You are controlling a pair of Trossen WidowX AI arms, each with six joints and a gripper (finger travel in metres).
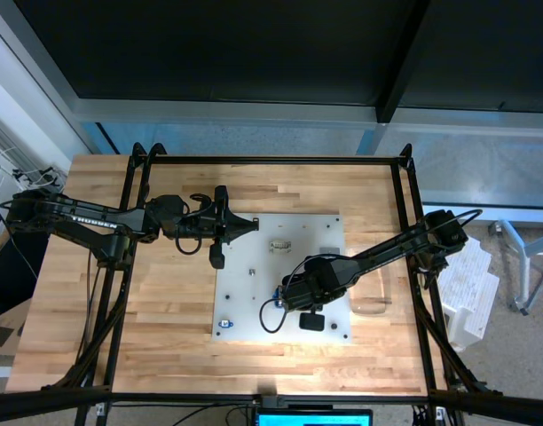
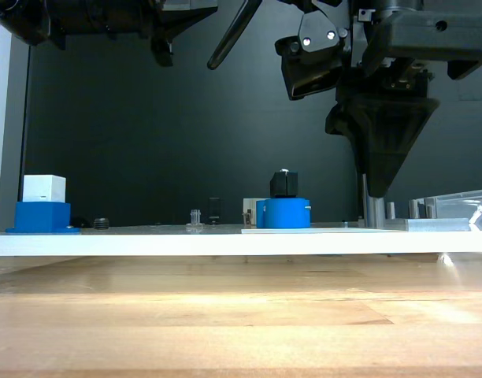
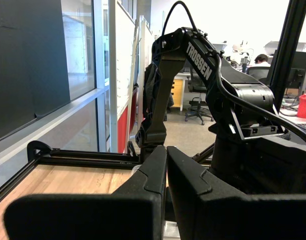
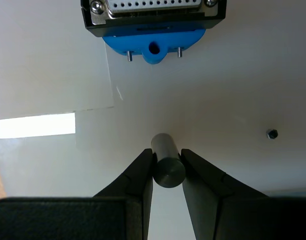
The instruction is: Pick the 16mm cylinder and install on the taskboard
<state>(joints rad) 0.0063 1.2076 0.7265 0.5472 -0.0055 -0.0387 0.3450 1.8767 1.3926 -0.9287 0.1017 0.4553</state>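
Fingers (image 4: 140,172) of the right gripper (image 4: 167,156) clamp the 16mm cylinder (image 4: 168,162) upright on the taskboard (image 4: 233,75), near the blue D-sub fitting (image 4: 153,47). Picking is done; seating and release appear to be left. The left gripper (image 3: 167,165), fingers together, hovers well apart from that fitting, facing "TROSSEN" lettering (image 3: 199,59) on the right arm (image 3: 163,90).

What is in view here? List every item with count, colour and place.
16mm cylinder: one, silvery-grey, upright in the right gripper, reaching down to the taskboard.
taskboard: one, white, mid-table.
blue connector mount: one, blue, on the board near the cylinder.
blue block: one, white-topped, board's near-left corner.
beige connector: one, board's far part.
grey block: one, board's far-right part.
clear tray: one, right of the board.
table: one, light wood.
left gripper: black, shut, empty, raised by the board's far-left corner.
right gripper: black, shut on the cylinder over the board.
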